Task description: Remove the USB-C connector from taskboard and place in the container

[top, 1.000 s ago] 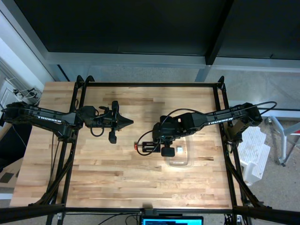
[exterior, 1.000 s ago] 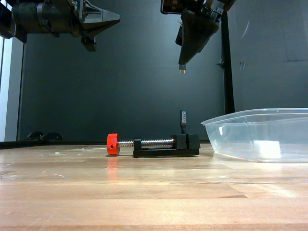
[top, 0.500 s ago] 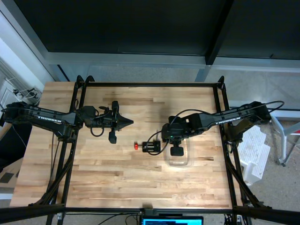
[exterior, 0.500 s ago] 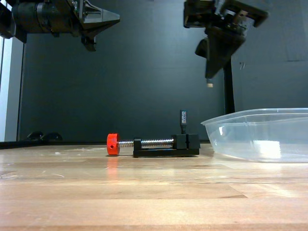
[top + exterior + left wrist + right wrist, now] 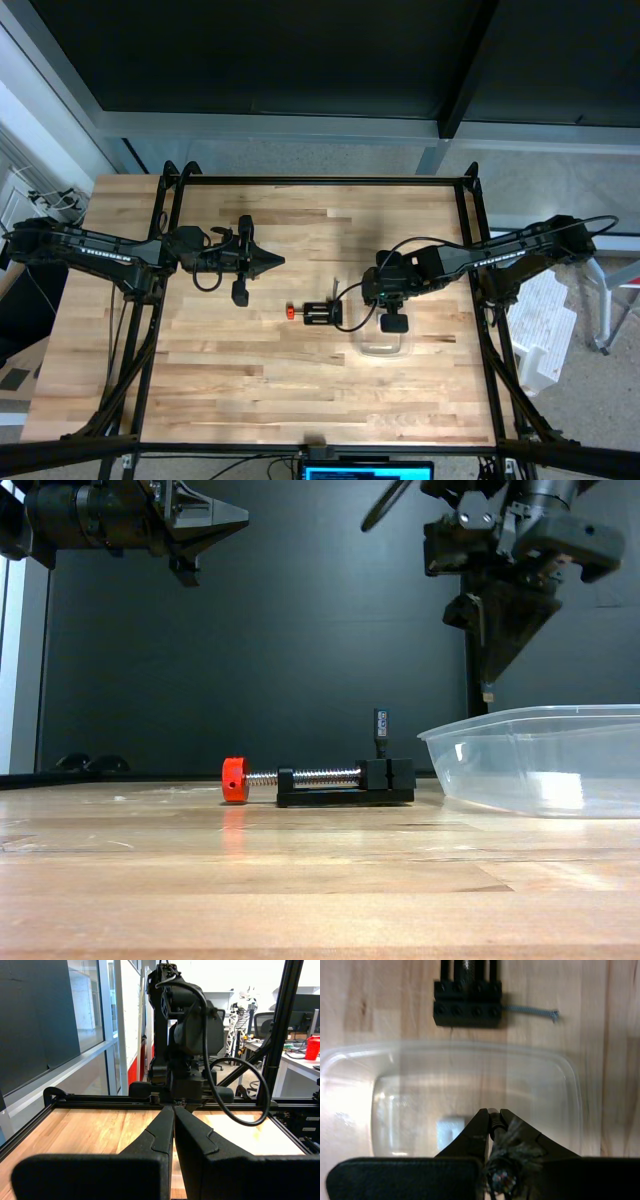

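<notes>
- One slim USB-C connector (image 5: 494, 1120) sits pinched between the tips of my right claw (image 5: 493, 1113)
- The container (image 5: 470, 1047) lies straight beneath that claw, its rim just under the tips; the taskboard (image 5: 467, 1007) rests beyond it on the tabletop (image 5: 620, 1060), apart
- I judge it best to sink below the rim first, then part the tips gently so it drops flat and stays in
- My left claw (image 5: 173, 1110) hangs parked, tips together, far to the side

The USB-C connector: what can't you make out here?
1. Right wrist view: the right gripper, above the container, is shut on the USB-C connector; fingers hide all but its tip.
2. High view: that gripper covers it.
3. Left wrist view: the left gripper, parked left, shows no connector.
</notes>
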### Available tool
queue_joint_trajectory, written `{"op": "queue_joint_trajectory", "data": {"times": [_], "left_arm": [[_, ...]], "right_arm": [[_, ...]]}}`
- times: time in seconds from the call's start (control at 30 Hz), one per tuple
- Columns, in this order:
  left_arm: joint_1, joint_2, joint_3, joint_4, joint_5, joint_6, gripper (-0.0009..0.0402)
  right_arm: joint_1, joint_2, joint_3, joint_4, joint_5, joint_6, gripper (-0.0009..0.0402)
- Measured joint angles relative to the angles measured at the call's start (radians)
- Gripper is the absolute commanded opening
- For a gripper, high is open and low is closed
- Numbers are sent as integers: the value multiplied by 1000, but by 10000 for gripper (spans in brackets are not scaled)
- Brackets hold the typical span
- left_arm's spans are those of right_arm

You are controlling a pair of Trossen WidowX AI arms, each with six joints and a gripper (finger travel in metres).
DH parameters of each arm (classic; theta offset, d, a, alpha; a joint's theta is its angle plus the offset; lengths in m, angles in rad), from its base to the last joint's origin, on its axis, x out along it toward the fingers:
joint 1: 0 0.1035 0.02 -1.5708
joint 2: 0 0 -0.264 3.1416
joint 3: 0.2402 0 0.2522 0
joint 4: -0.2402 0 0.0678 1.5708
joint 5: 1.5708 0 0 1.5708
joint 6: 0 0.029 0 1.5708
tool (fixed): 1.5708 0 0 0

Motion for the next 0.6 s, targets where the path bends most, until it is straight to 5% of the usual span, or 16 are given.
{"op": "queue_joint_trajectory", "data": {"times": [0.13,0.6], "left_arm": [[0,0,0,0,0,0,0],[0,0,0,0,0,0,0]], "right_arm": [[0,-7,-21,2,32,5,59],[0,-9,-18,5,32,5,131]]}}
